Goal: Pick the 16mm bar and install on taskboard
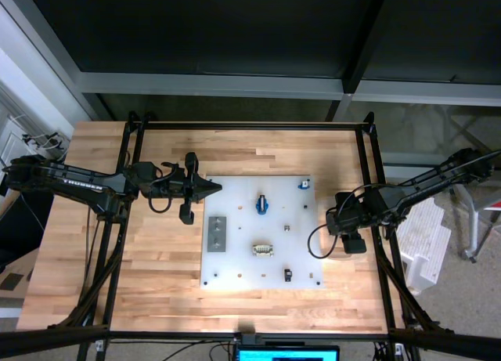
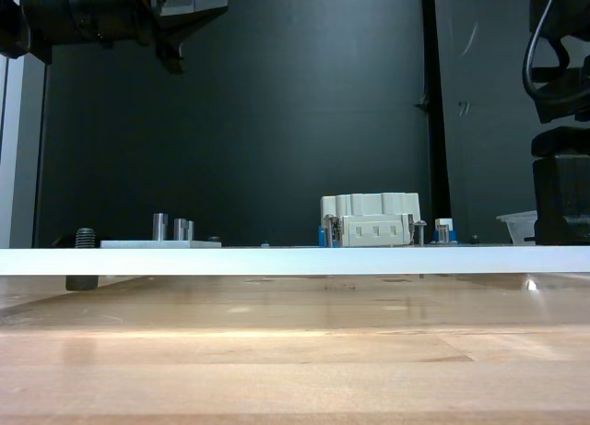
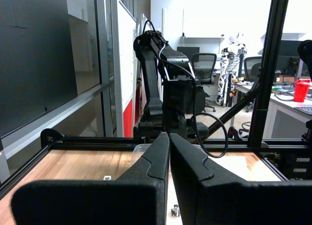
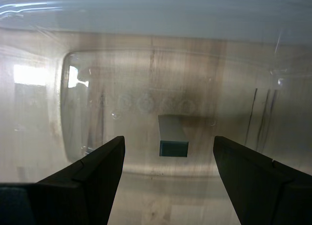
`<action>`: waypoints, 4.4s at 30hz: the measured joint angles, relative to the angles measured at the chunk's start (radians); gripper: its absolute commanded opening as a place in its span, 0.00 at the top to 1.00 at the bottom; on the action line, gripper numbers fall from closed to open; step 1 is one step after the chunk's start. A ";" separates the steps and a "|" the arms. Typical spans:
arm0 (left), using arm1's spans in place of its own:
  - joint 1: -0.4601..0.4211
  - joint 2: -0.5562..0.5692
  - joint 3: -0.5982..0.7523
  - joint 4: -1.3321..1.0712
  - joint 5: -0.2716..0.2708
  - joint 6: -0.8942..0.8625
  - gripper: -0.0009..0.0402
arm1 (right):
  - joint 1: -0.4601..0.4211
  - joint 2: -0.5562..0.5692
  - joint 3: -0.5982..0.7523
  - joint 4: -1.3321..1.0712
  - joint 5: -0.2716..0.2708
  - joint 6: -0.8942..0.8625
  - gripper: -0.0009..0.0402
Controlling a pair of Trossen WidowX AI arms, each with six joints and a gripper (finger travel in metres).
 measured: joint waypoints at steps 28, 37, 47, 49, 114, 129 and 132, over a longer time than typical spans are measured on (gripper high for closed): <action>0.000 0.000 0.000 0.000 0.000 0.000 0.98 | 0.005 0.014 -0.049 0.067 0.000 0.034 0.66; 0.000 0.000 0.000 0.000 0.000 0.000 0.98 | 0.005 0.014 -0.049 0.067 0.000 0.034 0.79; 0.000 0.000 0.000 0.000 0.000 0.000 0.98 | 0.005 0.014 -0.049 0.066 0.000 0.034 0.97; 0.000 0.000 0.000 0.000 0.000 0.000 0.98 | 0.006 0.014 -0.049 0.066 0.000 0.033 0.98; 0.000 0.000 0.000 0.000 0.000 0.000 0.98 | 0.265 0.447 0.555 -0.131 0.026 0.314 0.96; 0.000 0.000 0.000 0.000 0.000 0.000 0.98 | 0.320 0.542 0.618 -0.097 0.026 0.322 0.96; 0.000 0.000 0.000 0.000 0.000 0.000 0.98 | 0.324 0.550 0.618 -0.083 0.026 0.333 0.96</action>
